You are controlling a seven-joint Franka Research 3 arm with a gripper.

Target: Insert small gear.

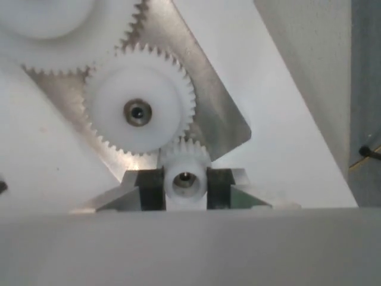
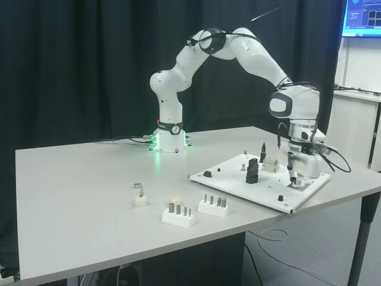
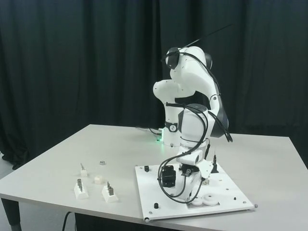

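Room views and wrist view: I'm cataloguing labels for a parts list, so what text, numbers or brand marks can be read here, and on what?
None can be read.
The screen at the first room view's upper corner shows lines too small to read.
The small gear in the end effector, the middle gear and the white board carry no visible marks.

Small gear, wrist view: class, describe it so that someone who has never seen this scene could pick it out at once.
Start at the white board on the grey table, then find the metal plate carrying white gears. The small gear sits between the gripper fingers, its teeth against the middle gear. It is by far the smallest of the three, and the only one being gripped.
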